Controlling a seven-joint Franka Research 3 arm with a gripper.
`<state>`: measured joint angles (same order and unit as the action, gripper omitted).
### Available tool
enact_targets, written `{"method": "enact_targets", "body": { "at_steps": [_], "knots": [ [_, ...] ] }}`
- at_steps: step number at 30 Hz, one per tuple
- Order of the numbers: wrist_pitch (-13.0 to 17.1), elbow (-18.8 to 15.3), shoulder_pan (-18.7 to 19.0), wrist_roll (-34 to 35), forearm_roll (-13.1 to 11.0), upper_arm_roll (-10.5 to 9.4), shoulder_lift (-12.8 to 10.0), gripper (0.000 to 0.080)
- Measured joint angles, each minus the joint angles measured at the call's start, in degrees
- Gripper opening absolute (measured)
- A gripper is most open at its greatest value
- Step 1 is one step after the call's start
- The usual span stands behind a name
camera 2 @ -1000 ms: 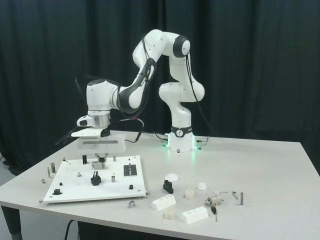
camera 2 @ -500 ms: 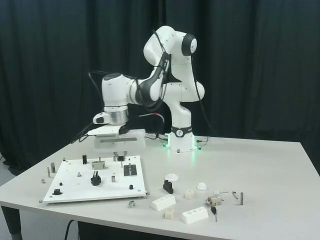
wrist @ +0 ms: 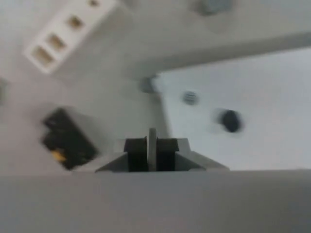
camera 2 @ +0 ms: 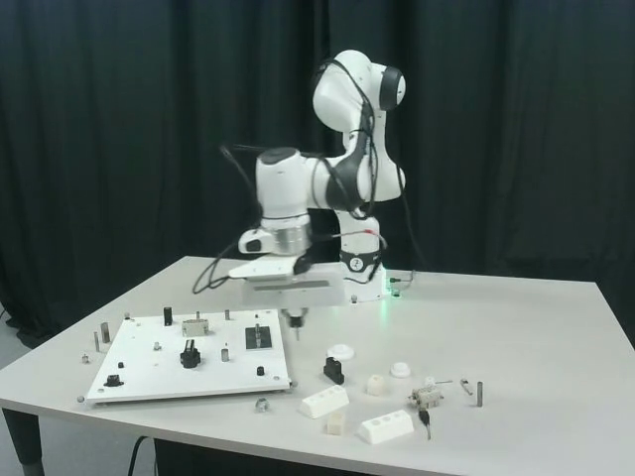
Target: Place square peg 1.
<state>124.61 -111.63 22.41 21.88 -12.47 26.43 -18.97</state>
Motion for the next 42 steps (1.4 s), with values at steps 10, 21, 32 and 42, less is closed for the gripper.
{"method": "enact_targets", "body": {
  "at_steps": [10, 21, 32, 42],
  "knots": [
    [-0.48, -0.69, 4.65, 8.30, 0.00, -2.12, -0.12, 0.0035],
    [-0.30, -2.25, 9.04, 17.93, 0.00, -5.36, -0.28, 0.0035],
    [0.45, -2.64, 13.18, 27.51, 0.06, -8.55, -1.53, 0.0035],
    [2.30, -3.67, 17.18, 35.25, 0.80, -10.13, -2.66, 0.0035]
  ]
}}
